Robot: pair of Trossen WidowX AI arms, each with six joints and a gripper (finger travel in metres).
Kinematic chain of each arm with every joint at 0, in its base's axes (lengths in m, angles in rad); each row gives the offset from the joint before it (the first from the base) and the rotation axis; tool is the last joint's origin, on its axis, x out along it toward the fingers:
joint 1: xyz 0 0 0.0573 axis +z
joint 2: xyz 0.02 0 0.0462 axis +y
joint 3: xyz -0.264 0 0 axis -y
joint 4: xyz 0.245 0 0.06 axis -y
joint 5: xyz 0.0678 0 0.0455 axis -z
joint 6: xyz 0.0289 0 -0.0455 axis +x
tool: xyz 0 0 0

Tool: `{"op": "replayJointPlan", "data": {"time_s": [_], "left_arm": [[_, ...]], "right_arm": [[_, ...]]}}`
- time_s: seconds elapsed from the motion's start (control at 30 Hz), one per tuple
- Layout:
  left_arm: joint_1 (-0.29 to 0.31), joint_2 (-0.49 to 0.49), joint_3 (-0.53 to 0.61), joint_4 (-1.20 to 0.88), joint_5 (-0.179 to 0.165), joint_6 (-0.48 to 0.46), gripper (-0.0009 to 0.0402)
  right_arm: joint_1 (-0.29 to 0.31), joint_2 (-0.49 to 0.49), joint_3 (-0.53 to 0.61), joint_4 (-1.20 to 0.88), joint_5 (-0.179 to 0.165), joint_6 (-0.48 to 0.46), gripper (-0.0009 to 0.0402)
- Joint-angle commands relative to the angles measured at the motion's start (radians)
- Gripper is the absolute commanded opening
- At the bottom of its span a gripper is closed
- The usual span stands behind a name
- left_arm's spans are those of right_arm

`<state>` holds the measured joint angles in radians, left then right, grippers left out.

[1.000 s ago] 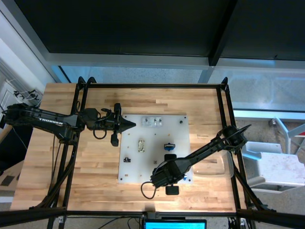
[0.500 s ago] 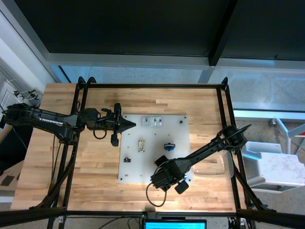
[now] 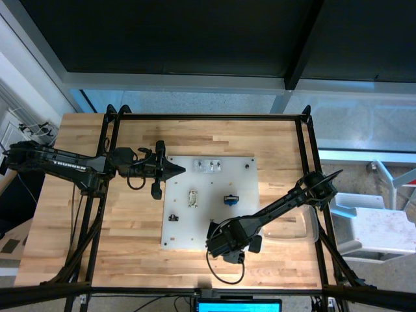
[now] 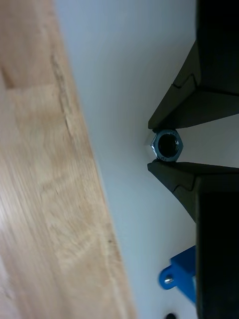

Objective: Unfasten the M12 fastener and place in the container

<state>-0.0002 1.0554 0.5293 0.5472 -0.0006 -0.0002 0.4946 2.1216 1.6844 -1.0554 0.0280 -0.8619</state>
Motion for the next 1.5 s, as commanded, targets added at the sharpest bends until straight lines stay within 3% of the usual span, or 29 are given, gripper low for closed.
{"op": "replayJointPlan", "data": {"time_s": [0.03, 0.13, 0.63, 0.7, 0.8, 0.87, 0.93, 1.1, 1.17, 1.37, 1.5], "left_arm": [[0.000, 0.000, 0.000, 0.000, 0.000, 0.000, 0.0000], [0.000, 0.000, 0.000, 0.000, 0.000, 0.000, 0.0000], [0.000, 0.000, 0.000, 0.000, 0.000, 0.000, 0.0000], [0.000, 0.000, 0.000, 0.000, 0.000, 0.000, 0.0000], [0.000, 0.000, 0.000, 0.001, 0.000, 0.000, 0.0000], [0.000, 0.000, 0.000, 0.000, 0.000, 0.000, 0.0000], [0.000, 0.000, 0.000, 0.000, 0.000, 0.000, 0.0000], [0.000, 0.000, 0.000, 0.000, 0.000, 0.000, 0.0000], [0.000, 0.000, 0.000, 0.000, 0.000, 0.000, 0.0000], [0.000, 0.000, 0.000, 0.000, 0.000, 0.000, 0.0000], [0.000, 0.000, 0.000, 0.000, 0.000, 0.000, 0.0000]], "right_arm": [[0.000, -0.001, 0.001, 0.010, 0.007, -0.100, 0.0014], [0.000, -0.001, 0.001, 0.011, 0.007, -0.175, 0.0021], [-0.001, -0.001, 0.001, 0.009, 0.006, -0.177, 0.0171], [-0.001, -0.003, 0.001, 0.008, 0.006, -0.168, 0.0186], [0.003, -0.026, 0.001, -0.006, 0.006, -0.083, 0.0199], [0.008, -0.043, 0.001, -0.005, 0.006, 0.027, 0.0200], [0.010, -0.061, 0.001, -0.005, 0.006, 0.218, 0.0197], [0.012, -0.090, 0.001, -0.006, 0.005, 0.891, 0.0163], [0.017, -0.103, -0.004, 0.002, 0.005, 1.060, 0.0136], [0.052, -0.106, -0.019, 0.029, -0.006, 1.280, 0.0003], [0.056, -0.106, -0.055, 0.072, -0.031, 1.396, 0.0008]]}}
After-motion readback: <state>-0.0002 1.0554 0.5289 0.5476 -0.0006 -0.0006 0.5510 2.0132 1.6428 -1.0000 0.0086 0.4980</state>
